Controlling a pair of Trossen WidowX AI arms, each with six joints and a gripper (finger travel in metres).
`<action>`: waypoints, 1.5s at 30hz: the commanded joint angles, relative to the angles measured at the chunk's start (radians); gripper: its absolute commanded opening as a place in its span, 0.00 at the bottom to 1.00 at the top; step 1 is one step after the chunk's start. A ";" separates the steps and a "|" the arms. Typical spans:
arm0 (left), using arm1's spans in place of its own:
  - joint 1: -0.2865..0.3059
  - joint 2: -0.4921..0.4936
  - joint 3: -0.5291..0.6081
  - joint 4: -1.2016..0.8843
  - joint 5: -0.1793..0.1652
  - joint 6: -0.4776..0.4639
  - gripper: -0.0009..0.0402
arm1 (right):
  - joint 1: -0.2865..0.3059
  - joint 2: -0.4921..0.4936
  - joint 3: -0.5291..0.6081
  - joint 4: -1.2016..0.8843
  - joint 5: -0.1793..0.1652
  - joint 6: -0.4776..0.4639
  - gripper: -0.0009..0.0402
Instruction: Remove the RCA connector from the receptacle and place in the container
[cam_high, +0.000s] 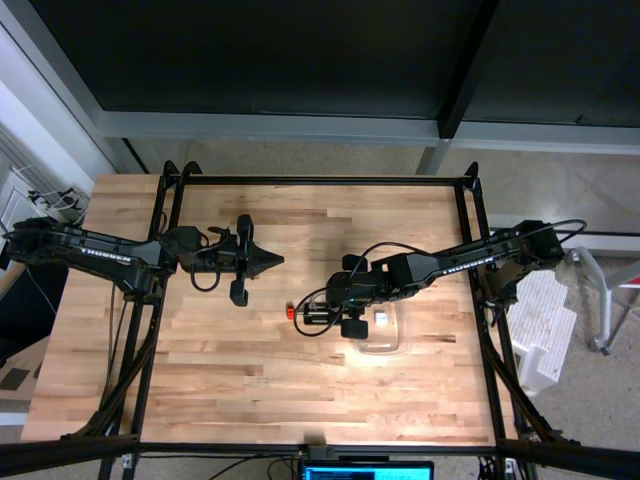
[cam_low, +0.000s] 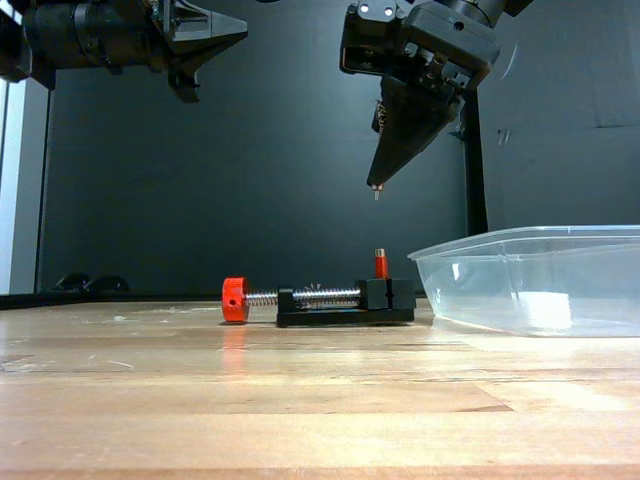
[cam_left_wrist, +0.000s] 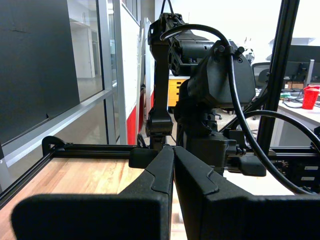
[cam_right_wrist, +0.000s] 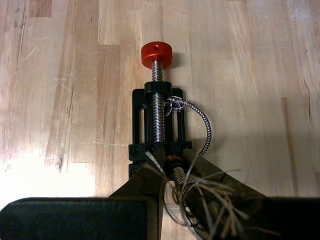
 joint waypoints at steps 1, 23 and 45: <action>0.000 0.000 0.000 0.000 0.000 0.000 0.02 | 0.000 -0.003 0.001 -0.002 -0.001 0.000 0.03; 0.000 0.000 0.000 0.000 0.000 0.000 0.02 | 0.016 -0.181 -0.191 -0.020 0.000 0.032 0.03; 0.000 0.000 0.000 0.000 0.000 0.000 0.02 | 0.028 -0.290 -0.417 -0.071 -0.001 0.066 0.04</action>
